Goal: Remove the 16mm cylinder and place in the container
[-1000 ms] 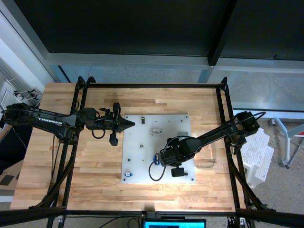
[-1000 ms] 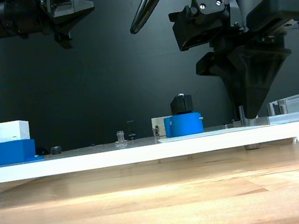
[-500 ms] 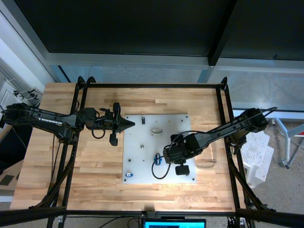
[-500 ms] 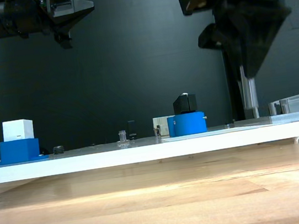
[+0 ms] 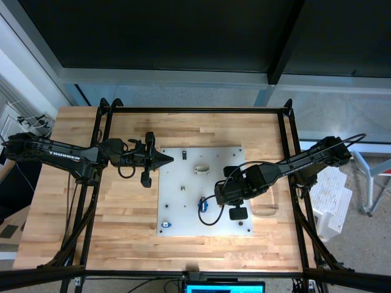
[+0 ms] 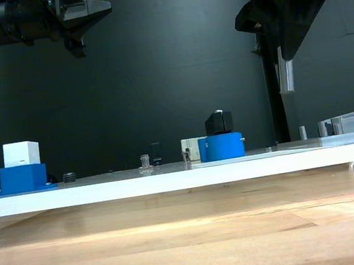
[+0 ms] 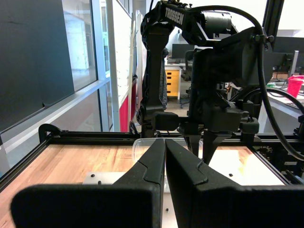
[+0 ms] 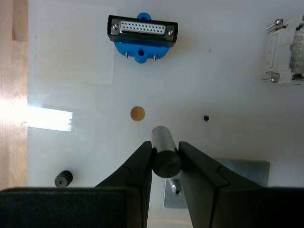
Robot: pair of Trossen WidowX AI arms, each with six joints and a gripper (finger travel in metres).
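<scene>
Table: wood, fills the middle of the high view. A white board lies at frame centre. The left arm reaches in from the left edge of the frame and the right arm from the right edge.

Container: clear tub on the table, just beside the board's right edge, right of centre in the high view.

Left gripper: hovers by the board's upper left corner. It sits high in the upper left of the low view. Fingers are closed together with only a thin slit between them, nothing held.

Right gripper: points down over the board's right half, left of the container. Fingers are closed onto the cylinder, one on each side.

Cylinder: upright, hanging from the fingertips in the upper right of the low view, with its lower end well clear of the board.

On the board under the right gripper:
- an open round hole
- a blue connector
- a grey block
- a thin peg at the block's edge
</scene>
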